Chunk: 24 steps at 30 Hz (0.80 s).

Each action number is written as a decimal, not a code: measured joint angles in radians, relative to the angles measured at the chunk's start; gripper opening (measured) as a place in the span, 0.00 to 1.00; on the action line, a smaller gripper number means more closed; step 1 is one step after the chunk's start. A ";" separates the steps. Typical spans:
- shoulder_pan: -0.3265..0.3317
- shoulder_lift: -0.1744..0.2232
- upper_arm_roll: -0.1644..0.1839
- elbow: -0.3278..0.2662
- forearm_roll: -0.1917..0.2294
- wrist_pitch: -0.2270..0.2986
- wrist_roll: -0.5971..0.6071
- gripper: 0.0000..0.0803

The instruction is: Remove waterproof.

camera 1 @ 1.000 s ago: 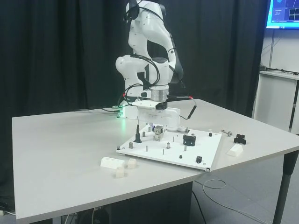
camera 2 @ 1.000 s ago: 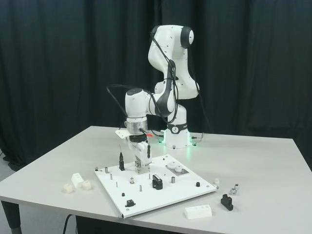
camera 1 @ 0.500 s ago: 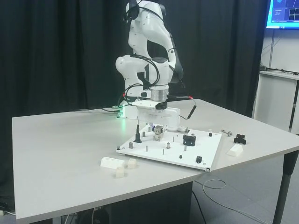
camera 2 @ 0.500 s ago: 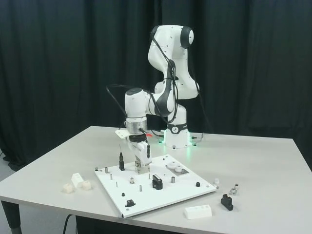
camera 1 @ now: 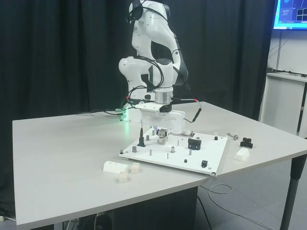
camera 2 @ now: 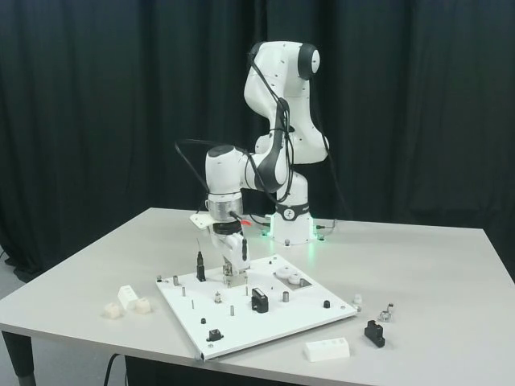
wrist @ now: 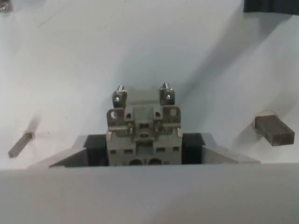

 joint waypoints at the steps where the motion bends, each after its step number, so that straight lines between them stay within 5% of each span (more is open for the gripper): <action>1: 0.000 0.000 0.000 0.000 0.000 0.000 0.000 0.40; 11: 0.000 -0.037 -0.020 0.007 -0.001 -0.032 0.000 0.40; 24: 0.000 -0.176 -0.071 0.047 -0.084 -0.228 -0.003 0.40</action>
